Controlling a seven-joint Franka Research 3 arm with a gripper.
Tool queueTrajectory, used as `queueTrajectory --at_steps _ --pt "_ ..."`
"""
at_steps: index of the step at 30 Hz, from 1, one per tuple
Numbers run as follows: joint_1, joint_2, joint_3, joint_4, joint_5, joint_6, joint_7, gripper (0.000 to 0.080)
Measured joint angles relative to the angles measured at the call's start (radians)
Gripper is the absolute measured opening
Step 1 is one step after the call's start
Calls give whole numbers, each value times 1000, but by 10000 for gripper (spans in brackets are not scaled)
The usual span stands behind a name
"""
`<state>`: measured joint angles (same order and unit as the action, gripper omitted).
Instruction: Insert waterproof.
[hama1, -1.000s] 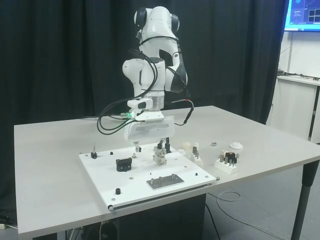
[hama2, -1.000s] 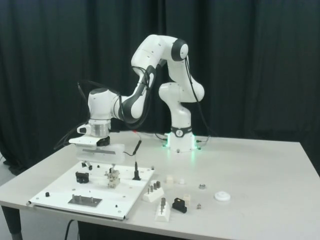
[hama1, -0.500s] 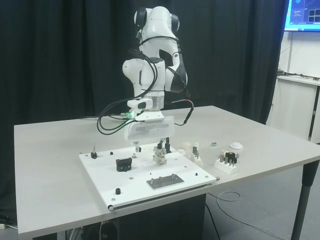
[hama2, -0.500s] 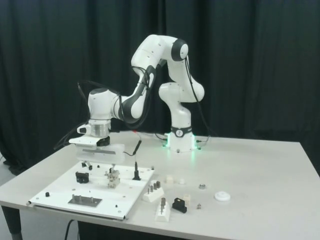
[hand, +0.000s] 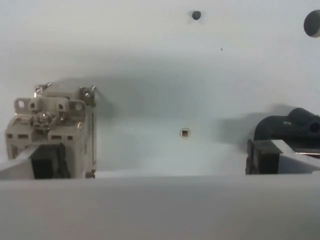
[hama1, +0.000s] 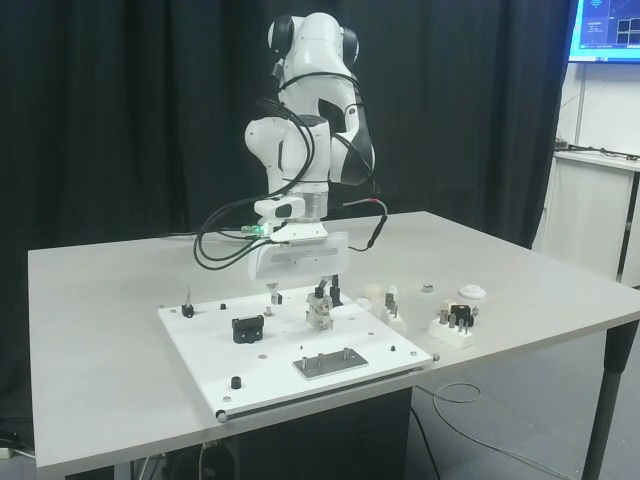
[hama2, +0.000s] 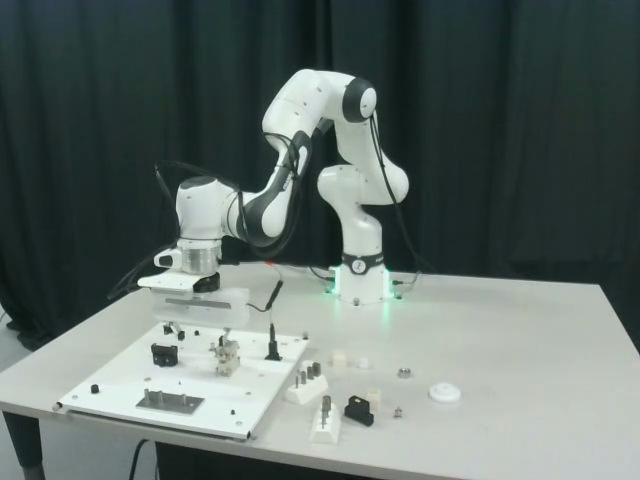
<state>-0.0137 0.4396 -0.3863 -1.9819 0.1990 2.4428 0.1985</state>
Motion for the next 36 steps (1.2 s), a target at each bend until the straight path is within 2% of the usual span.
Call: queueTrajectory --at_steps 27,36 --pt "-1 0 0 -1 13 0 -10 800" --pt "-4 1 -1 -1 30 1 -29 800"
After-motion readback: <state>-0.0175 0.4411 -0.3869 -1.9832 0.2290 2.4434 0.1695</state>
